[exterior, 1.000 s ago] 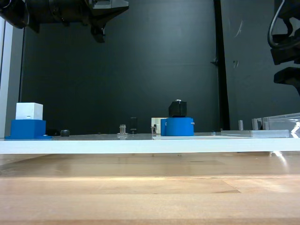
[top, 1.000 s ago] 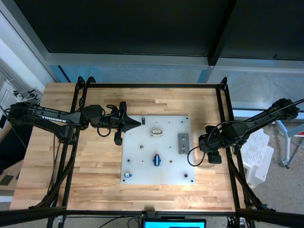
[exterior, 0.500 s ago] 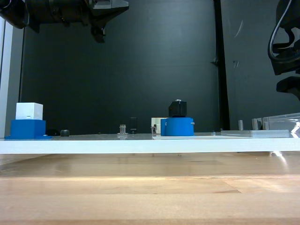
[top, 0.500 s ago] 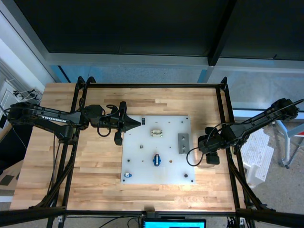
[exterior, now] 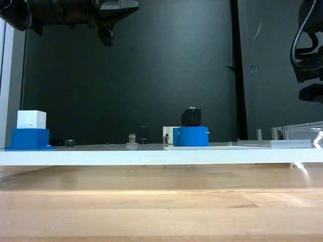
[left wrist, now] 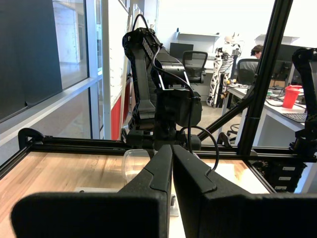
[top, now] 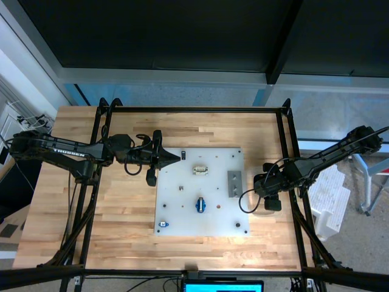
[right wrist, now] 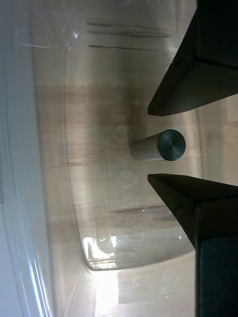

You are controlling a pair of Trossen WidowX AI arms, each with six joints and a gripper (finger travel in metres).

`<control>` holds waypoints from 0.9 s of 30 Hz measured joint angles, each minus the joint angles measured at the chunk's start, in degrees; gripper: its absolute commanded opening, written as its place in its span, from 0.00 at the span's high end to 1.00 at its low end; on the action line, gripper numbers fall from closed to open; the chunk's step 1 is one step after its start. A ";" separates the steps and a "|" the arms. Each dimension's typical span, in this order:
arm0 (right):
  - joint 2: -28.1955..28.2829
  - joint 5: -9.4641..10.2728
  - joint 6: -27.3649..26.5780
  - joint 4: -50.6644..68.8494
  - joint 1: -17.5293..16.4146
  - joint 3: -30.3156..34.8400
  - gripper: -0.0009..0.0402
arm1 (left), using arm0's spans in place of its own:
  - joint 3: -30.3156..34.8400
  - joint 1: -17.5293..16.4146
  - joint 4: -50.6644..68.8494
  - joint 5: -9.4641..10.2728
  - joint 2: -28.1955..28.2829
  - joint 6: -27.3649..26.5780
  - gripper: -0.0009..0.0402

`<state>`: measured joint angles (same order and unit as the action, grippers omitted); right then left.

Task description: Pick the 16mm cylinder and install on the taskboard

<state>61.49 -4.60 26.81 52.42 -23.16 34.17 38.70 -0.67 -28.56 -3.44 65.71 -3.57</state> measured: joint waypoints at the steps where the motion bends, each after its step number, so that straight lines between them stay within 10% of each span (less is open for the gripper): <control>1: 0.00 0.13 0.00 0.02 0.00 0.00 0.63 | 0.00 0.00 0.00 0.00 0.00 0.00 0.98; 27: 0.00 0.15 0.85 0.42 -0.13 0.00 0.97 | 0.00 0.00 0.02 0.00 0.00 0.00 0.98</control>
<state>61.49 -4.45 27.66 52.84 -23.29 34.17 38.70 -0.67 -28.53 -3.44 65.71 -3.57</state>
